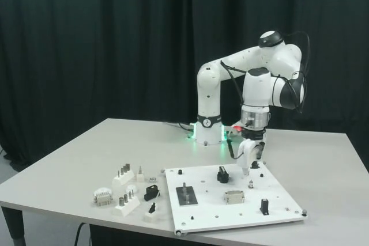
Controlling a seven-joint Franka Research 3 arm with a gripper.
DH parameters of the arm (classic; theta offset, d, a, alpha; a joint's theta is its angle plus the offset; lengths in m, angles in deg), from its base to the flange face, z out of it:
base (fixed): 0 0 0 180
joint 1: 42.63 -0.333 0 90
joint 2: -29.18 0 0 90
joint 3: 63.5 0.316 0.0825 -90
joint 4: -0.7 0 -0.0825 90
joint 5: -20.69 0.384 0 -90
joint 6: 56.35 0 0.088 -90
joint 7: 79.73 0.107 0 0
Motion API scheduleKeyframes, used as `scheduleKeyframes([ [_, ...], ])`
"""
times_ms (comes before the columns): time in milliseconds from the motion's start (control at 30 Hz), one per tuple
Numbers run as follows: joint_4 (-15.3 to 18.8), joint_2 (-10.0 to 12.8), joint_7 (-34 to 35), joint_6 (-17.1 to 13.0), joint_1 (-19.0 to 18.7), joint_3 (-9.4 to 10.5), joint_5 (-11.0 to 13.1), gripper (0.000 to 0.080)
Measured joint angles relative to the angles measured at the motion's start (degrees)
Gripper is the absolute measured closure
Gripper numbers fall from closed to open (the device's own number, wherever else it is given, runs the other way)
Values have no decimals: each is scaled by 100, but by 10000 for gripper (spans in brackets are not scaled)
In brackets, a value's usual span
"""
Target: Pick D-SUB.
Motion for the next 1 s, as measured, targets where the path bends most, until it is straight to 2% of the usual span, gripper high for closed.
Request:
scheduleKeyframes([
  [500,-181,69,-308,-35,25,-23,-403,3],
  [1000,-188,69,-863,-81,29,-135,-583,3],
])
